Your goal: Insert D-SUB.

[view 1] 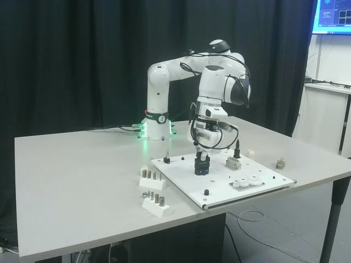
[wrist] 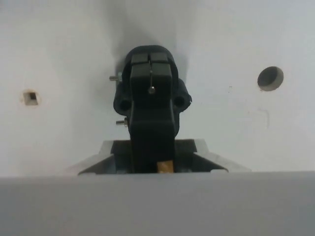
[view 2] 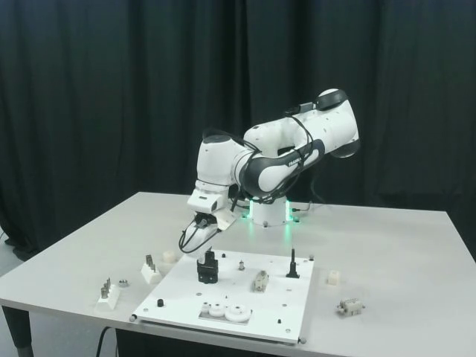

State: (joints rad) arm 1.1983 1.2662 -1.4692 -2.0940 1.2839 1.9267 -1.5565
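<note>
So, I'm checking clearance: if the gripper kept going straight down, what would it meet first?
Probably the white board. The gripper is shut on the black D-SUB, which points down at the board and seems just above or on it; whether they touch is unclear.

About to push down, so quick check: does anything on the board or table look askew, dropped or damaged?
Nothing stands out. The gripper holds the black D-SUB connector upright over the white board. The small fixtures beside the board stand in order, and the loose parts on the grey table look simply set down, not spilled.
</note>
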